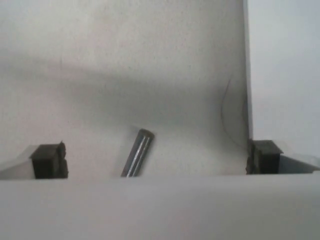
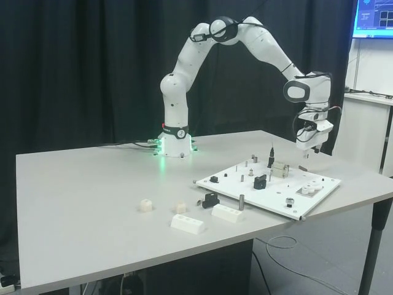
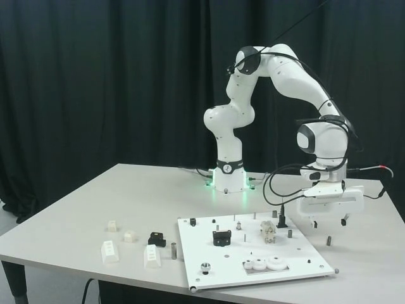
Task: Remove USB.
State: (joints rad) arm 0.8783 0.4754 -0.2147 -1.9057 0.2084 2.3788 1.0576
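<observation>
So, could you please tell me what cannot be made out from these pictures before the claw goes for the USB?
- USB plug: too small in both room views to tell how it sits in its socket.
- Wrist view: a white band of the arm's own body cuts off the lower part, hiding the base of the metal pin.
- Claw: whether it stands over the white board or the table beside it is unclear.

No text, label, brand, number or sign can be read. The screen (image 2: 374,18) in the upper corner of the first room view, behind the arm (image 2: 245,37), carries lines of writing too small to make out. The white board (image 3: 253,256) and the small blocks (image 3: 111,251) beside it show no legible marking.
</observation>
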